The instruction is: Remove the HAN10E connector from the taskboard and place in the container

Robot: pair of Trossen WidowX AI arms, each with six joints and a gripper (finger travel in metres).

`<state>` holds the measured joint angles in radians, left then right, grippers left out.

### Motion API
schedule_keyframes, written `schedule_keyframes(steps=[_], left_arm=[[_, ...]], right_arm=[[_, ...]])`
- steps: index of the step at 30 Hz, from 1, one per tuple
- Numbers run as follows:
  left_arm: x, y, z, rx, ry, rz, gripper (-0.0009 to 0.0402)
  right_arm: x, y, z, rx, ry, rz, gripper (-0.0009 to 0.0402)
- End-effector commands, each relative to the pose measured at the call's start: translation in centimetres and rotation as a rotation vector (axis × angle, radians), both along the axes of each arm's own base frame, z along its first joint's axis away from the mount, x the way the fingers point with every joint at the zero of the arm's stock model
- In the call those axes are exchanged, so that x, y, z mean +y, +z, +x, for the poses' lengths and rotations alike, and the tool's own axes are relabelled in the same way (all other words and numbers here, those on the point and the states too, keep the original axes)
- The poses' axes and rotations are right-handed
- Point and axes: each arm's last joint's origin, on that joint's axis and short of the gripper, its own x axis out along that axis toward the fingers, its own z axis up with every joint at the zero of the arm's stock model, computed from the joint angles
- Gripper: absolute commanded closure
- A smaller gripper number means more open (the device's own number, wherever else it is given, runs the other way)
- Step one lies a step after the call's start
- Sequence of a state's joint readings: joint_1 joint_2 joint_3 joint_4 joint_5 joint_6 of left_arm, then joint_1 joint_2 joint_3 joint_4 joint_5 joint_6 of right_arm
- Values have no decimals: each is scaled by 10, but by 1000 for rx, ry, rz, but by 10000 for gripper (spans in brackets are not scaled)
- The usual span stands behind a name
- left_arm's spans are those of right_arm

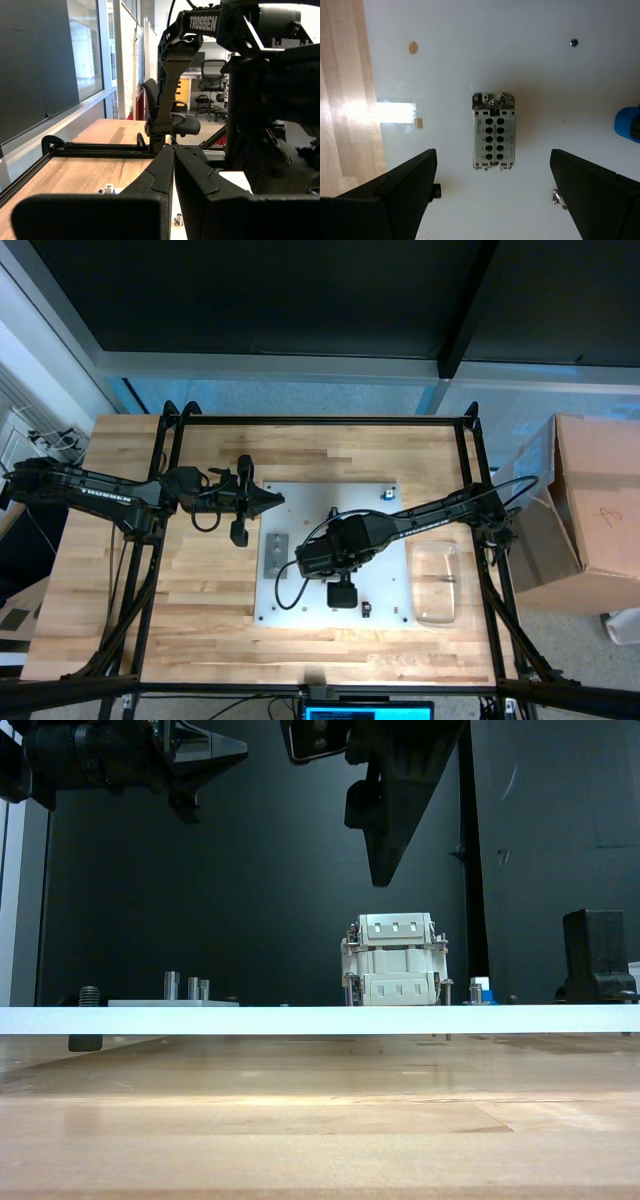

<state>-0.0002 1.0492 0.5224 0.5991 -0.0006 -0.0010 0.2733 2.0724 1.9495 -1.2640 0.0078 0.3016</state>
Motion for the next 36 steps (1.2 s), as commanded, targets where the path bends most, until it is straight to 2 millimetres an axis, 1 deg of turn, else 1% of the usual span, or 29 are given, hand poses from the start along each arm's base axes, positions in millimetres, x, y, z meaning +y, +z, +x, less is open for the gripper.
schedule_keyframes(steps=[1, 4, 18, 22, 25, 29, 36], left_arm=[[0, 0, 0, -1, 0, 0, 393], [0, 0, 0, -1, 0, 0, 393], [0, 0, 0, -1, 0, 0, 393], [0, 0, 0, -1, 0, 0, 393], [0, 0, 0, -1, 0, 0, 393], [0, 0, 0, -1, 0, 0, 393], [0, 0, 0, -1, 0, 0, 393]], right_arm=[[0, -2, 0, -4, -1, 0, 75], [1, -6, 2, -16, -1, 2, 75], [0, -43, 3, -23, -5, -13, 75], [-1, -50, 2, -19, -10, -22, 78], [-1, -51, 2, -15, -10, -23, 94], [-1, -51, 2, -21, -11, -31, 125], [-1, -51, 2, -27, -14, -45, 202]])
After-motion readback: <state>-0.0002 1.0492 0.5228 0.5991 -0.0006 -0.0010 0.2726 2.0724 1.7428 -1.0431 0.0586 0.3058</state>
